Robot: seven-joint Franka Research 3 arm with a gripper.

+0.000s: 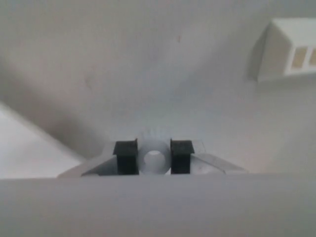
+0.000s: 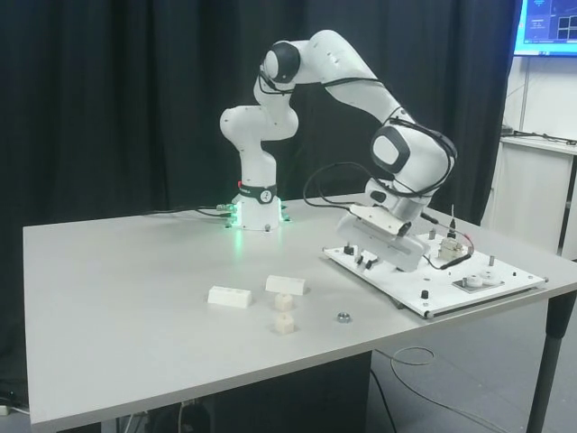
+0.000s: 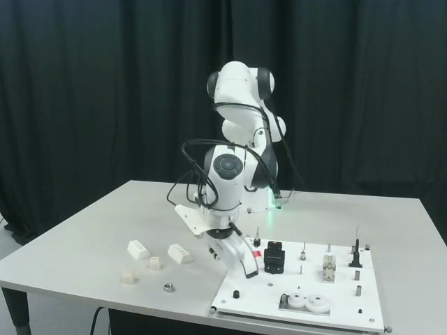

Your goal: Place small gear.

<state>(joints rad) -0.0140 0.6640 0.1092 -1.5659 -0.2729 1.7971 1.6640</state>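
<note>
The small gear, a white toothed ring with a round central hole, sits clamped between the gripper's black fingertips above the white board.

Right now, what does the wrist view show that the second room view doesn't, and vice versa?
Wrist view only: the small gear, white, clamped between the end effector's black fingertips.

Second room view only: the white assembly board with two gears near its front edge, a black block, the arm's base with its green light, and a nut on the grey table.

Both: a white block on the table.
</note>
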